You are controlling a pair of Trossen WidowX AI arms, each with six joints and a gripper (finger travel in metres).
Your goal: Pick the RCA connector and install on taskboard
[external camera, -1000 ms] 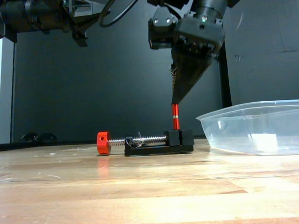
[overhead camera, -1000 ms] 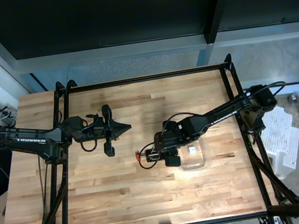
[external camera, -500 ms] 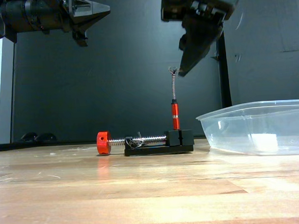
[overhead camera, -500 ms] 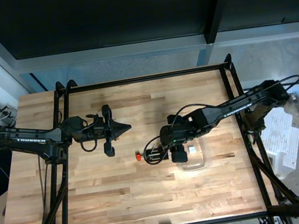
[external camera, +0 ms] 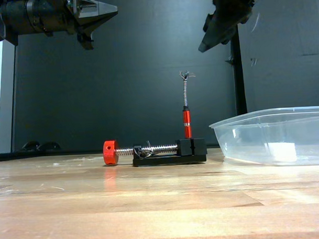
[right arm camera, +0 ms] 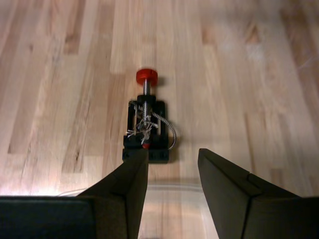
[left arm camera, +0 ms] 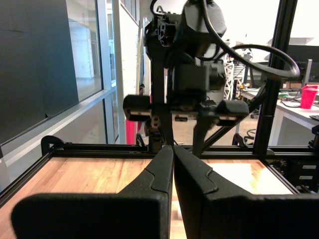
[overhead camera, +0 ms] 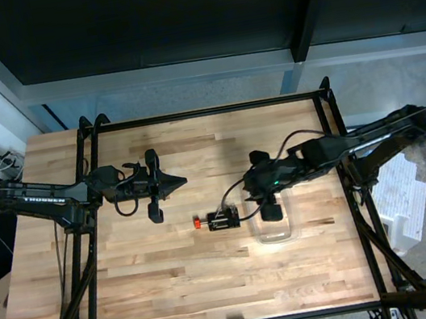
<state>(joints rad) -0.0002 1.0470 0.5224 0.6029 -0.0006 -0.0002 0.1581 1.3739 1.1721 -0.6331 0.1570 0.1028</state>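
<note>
Surface: pale wooden butcher-block table (overhead camera: 136,287) inside a black metal frame (overhead camera: 205,112). Dark wall panel (external camera: 121,73) behind it, grey floor (overhead camera: 186,94) past the far edge.

Near the table's middle lies the taskboard (external camera: 194,148), a small black rectangular block, flat on the wood. A threaded metal screw (external camera: 158,149) runs out of it to a round red knob (external camera: 110,152). A clear plastic tray (external camera: 270,134) sits just beside the end away from the knob.

The RCA connector (external camera: 186,124) is a slim red plug with a coiled metal spring tail, frayed wire at the top. It stands upright on the tray-side end of the taskboard, nothing touching it.

The right gripper (right arm camera: 173,152) hangs high, above the spring's top and toward the tray, with a clear gap between them. Jaws moderately apart, nothing between them.

The left gripper (left arm camera: 173,148) is parked high over the table's left half, well apart from the block. Jaws pressed together, empty.
</note>
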